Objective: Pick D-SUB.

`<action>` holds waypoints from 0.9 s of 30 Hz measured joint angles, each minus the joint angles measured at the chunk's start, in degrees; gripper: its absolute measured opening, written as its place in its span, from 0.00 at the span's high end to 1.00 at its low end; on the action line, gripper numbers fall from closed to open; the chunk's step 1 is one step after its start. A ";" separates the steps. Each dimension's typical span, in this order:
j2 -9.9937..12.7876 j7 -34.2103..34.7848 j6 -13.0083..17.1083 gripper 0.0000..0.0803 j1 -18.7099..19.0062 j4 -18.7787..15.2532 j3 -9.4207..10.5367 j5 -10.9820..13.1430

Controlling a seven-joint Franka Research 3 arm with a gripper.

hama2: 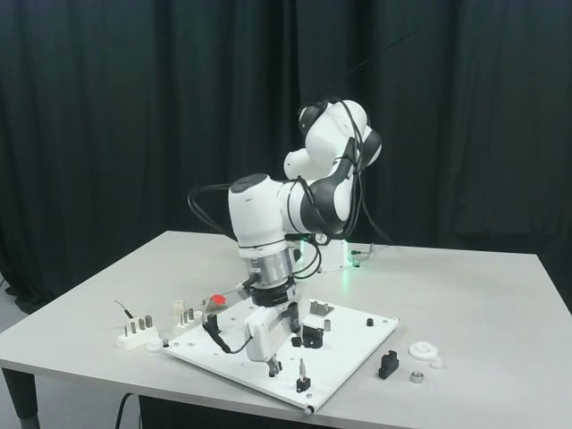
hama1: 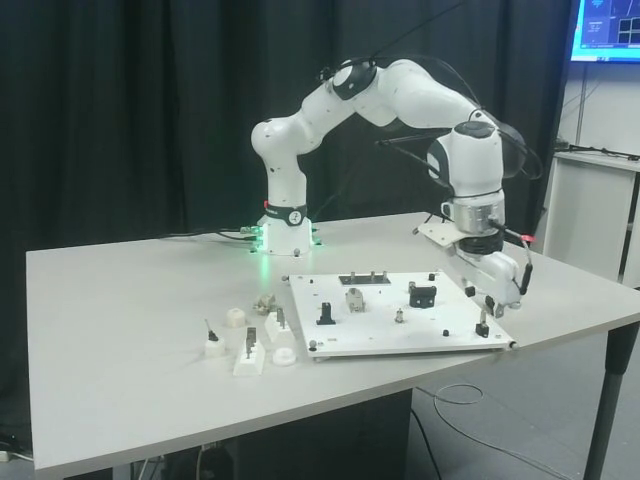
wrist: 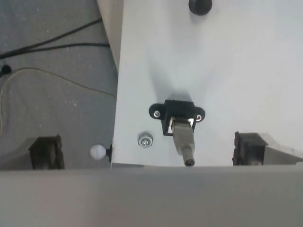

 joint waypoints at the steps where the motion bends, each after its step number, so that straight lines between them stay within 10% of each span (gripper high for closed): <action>1: 0.00 0.00 -0.11 0.00 0.00 0.19 0.00 -0.44; 27: 0.01 -4.05 -4.57 0.00 -0.09 4.99 0.00 -9.56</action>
